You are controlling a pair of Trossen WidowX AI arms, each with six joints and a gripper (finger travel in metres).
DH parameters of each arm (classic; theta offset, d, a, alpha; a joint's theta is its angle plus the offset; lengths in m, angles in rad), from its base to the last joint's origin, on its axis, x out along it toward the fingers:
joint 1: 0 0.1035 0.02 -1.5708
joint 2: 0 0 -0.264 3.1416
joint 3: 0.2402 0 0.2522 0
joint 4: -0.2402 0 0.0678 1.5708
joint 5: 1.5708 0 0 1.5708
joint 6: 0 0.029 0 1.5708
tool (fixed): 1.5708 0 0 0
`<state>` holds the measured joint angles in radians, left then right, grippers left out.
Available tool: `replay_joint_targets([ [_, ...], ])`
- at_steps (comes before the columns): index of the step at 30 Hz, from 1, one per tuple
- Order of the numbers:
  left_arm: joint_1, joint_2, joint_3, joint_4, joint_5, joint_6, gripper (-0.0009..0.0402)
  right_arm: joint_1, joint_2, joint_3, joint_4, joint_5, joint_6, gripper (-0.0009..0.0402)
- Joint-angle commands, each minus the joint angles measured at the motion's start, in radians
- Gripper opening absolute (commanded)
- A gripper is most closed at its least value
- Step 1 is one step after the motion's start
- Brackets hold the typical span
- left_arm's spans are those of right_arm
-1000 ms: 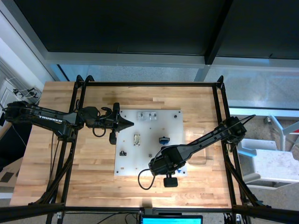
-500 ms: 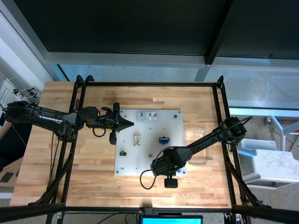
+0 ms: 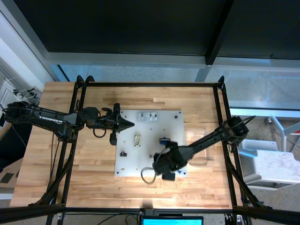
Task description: Unfasten the M12 fastener and place in the container
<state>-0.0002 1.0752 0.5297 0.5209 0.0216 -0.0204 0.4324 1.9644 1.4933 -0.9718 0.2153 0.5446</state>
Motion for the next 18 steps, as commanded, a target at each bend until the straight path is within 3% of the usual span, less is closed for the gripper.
replay_joint_targets([
  [1,0.000,0.000,0.000,0.000,0.000,0.000,0.0000,0.004,-0.014,0.002,-0.016,-0.006,-0.001,0.0000],
  [4,0.000,0.000,0.000,0.000,0.000,0.000,0.0000,0.004,-0.025,0.002,-0.020,-0.011,-0.002,0.0000],
  [6,0.000,0.000,0.000,0.000,0.000,0.000,0.0000,0.004,-0.034,0.002,-0.019,-0.046,-0.003,0.0000],
  [8,0.000,0.000,0.000,0.000,0.000,0.000,0.0000,0.004,-0.042,0.002,-0.016,-0.112,-0.003,0.0000],
  [13,0.000,0.000,0.000,0.001,0.000,0.000,0.0000,0.006,-0.050,0.002,0.033,-0.332,-0.032,0.0000],
  [15,0.000,0.000,0.000,-0.001,0.000,0.000,0.0000,0.007,-0.050,0.002,0.051,-0.352,-0.033,0.0000],
  [18,0.000,0.000,0.000,0.001,0.000,0.000,0.0000,0.008,-0.037,0.000,0.059,-0.334,-0.047,0.0000],
])
